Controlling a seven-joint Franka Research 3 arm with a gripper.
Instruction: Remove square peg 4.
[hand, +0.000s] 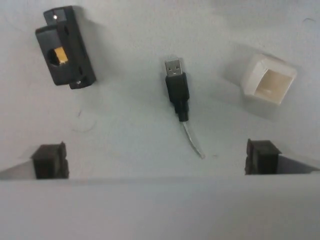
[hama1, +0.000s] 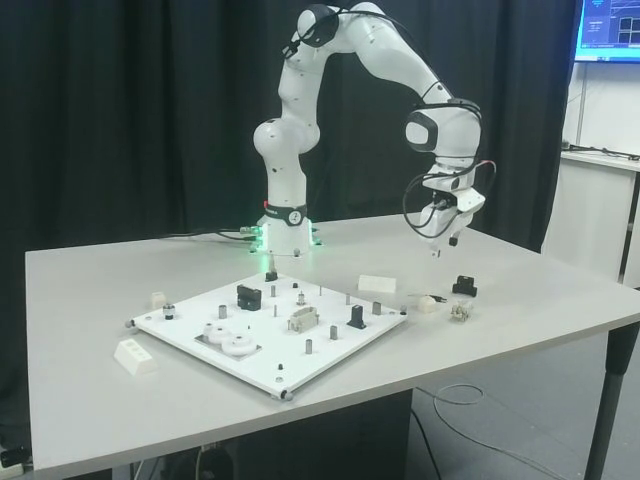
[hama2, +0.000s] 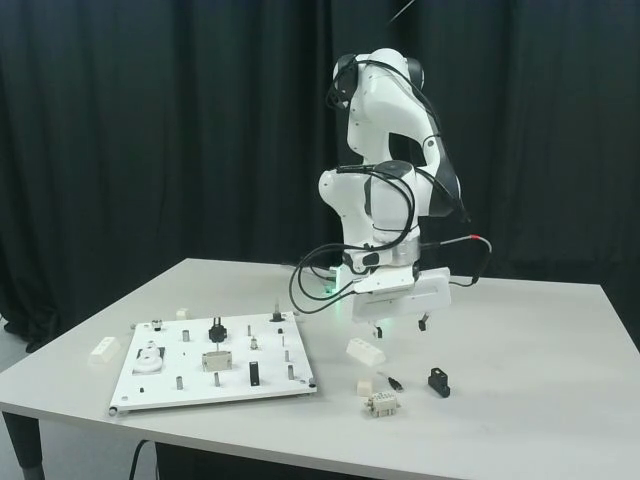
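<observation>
Jaws (hand: 155, 159) open, empty, high above bench (hama1: 90, 290), well apart from the white board (hama1: 330, 355). Below them: USB plug (hand: 176, 85), black socket block (hand: 65, 46), white cap (hand: 268, 78). Task prob. not started; can't tell which board peg is square peg 4. Arm must cross to board; nothing blocks that way.

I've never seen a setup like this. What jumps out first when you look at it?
The tall white robot arm arches over the grey table, its pincer open and empty, hanging above a few loose parts near the table's edge: a black USB plug, a black connector block and a small white cube. Beside them lies a white board studded with small pegs and gears.
</observation>
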